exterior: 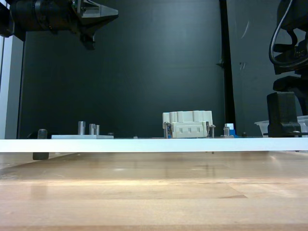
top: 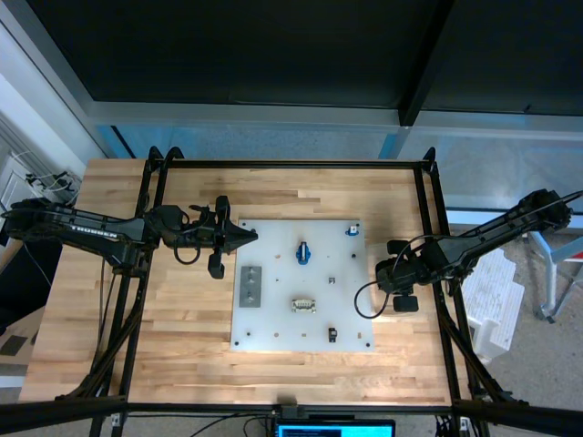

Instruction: Pick the USB connector and install on taskboard

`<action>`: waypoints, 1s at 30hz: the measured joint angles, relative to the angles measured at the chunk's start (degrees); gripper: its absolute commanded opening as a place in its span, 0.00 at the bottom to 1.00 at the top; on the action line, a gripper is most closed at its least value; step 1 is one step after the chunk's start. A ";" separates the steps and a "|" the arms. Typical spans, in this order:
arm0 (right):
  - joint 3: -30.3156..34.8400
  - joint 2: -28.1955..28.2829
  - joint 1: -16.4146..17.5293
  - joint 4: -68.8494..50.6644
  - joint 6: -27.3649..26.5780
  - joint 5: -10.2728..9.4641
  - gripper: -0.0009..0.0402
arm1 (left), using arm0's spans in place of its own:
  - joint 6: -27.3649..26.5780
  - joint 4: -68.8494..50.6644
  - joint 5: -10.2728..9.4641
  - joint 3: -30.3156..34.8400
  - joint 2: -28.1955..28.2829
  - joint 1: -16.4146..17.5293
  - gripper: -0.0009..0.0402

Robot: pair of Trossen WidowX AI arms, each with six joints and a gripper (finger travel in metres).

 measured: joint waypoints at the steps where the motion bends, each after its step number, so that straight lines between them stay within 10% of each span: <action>1: 0.00 0.00 0.00 0.04 -0.07 -0.02 0.29 | 0.00 -0.02 0.00 0.00 0.00 0.00 0.02; 30: -0.07 0.74 -0.07 0.50 -0.04 -0.28 0.06 | 0.00 -0.02 0.00 0.00 0.00 0.00 0.02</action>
